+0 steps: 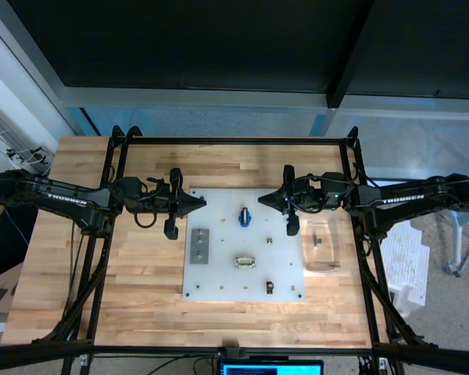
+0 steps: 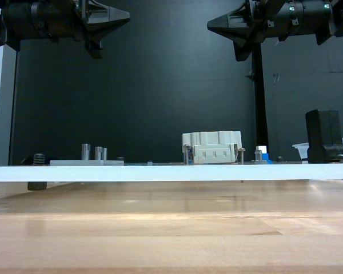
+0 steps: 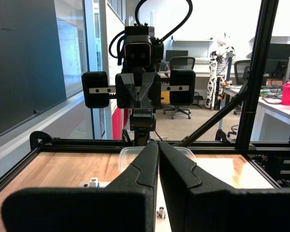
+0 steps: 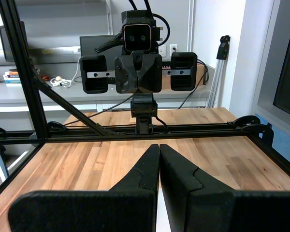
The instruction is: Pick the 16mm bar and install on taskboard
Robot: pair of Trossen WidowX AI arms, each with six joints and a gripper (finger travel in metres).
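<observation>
The taskboard [image 1: 219, 283] is a white square plate at the table's middle, carrying a grey metal block [image 1: 199, 244], a blue knob [image 1: 244, 216] and a metal connector [image 1: 245, 262]. A tiny dark-grey piece [image 1: 318, 241], apparently the 16mm bar, lies in the clear tray [image 1: 328, 262] right of the board. My left gripper [image 1: 202, 201] hovers shut and empty above the board's far left corner. Facing it, my right gripper [image 1: 262, 201] hangs shut and empty over the far edge, near the knob. Both fingers pairs meet with nothing between them in the wrist views [image 3: 158, 143] [image 4: 159, 146].
A small black part [image 1: 270, 287] stands on the board's near right area, tall in the low view [image 2: 326, 137]. Black frame rails [image 1: 234, 141] run around the table. Bare wood lies left of the board and along the near edge.
</observation>
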